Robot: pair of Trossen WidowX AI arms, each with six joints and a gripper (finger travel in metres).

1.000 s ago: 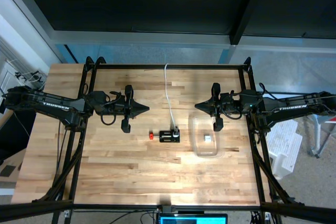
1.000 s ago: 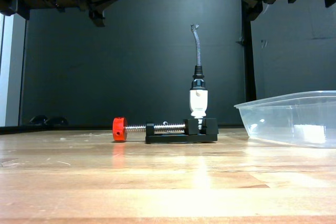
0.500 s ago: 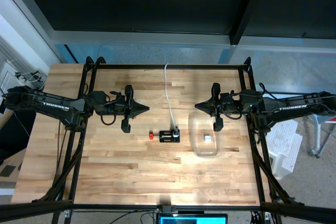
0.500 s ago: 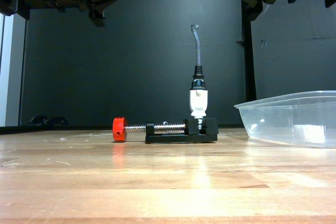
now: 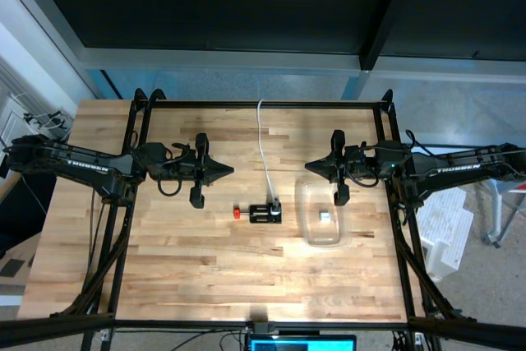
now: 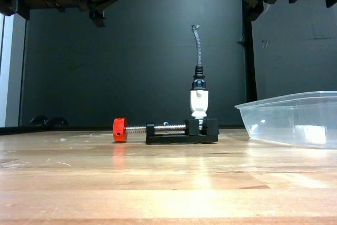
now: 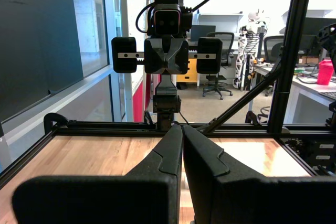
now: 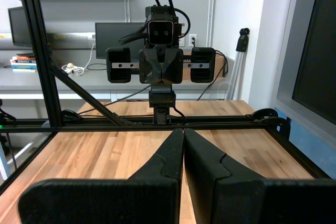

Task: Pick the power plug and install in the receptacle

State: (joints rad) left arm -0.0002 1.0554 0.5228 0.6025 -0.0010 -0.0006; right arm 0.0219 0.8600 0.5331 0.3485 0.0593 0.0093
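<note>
The receptacle (image 5: 276, 201) is a small white socket head held upright in a black vise (image 5: 265, 214) at mid-table, with its thin white cable (image 5: 263, 141) running to the far edge. In the low view the receptacle (image 6: 199, 102) stands above the vise jaws. I cannot make out the power plug in any view. My left gripper (image 5: 228, 171) hovers high, left of the vise, fingers shut and empty (image 7: 182, 127). My right gripper (image 5: 308, 168) hovers high, right of the vise, also shut and empty (image 8: 183, 130). The two point at each other.
A clear plastic tray (image 5: 312, 236) lies right of the vise, below the right gripper, with a small white-grey block (image 5: 325, 216) inside. The vise has a red knob (image 5: 236, 213) on its left end. A black frame (image 5: 263, 105) borders the table.
</note>
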